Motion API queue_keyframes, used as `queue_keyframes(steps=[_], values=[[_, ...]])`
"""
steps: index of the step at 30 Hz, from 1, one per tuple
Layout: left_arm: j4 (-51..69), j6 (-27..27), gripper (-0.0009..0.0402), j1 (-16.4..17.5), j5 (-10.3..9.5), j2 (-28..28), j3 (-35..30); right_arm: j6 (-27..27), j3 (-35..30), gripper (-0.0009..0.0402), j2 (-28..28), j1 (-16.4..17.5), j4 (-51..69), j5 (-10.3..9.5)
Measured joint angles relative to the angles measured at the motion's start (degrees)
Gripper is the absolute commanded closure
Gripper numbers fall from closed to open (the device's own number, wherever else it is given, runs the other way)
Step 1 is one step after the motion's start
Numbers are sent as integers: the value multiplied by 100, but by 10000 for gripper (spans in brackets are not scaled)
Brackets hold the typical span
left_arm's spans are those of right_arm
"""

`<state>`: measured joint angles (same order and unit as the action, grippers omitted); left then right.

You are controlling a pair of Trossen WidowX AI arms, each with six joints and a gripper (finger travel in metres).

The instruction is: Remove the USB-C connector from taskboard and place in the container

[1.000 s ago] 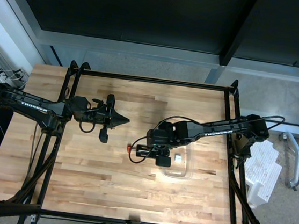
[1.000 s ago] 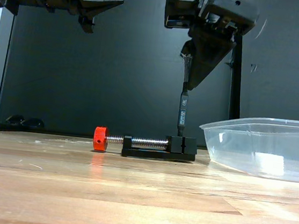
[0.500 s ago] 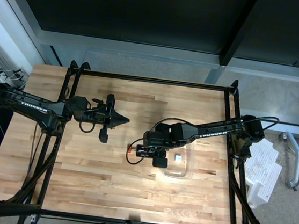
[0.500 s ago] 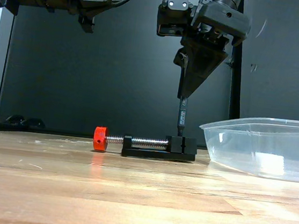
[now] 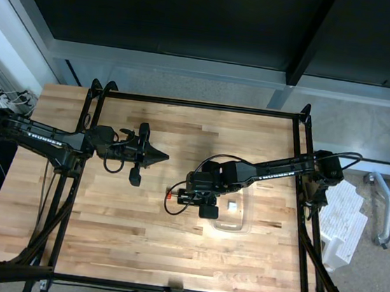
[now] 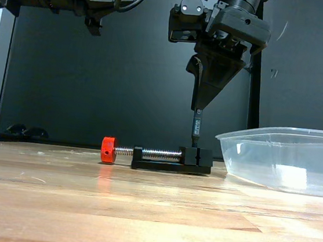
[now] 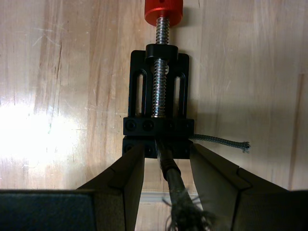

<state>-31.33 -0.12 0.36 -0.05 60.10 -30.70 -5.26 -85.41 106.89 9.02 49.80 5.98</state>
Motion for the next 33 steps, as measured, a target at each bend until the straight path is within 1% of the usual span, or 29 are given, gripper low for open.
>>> queue_keyframes(steps=[5,9,27,30,33], values=[[0,2,393,0,0,0,2,0,52,266,0,0,-2,-2],[-2,0,393,0,0,0,2,2,55,282,0,0,-2,-2],[-2,0,393,0,2,0,0,24,55,395,0,4,-59,-15],[0,0,393,0,0,0,0,24,55,390,-2,0,-59,-17],[-2,0,393,0,0,0,2,24,55,394,-2,0,-59,-17]])
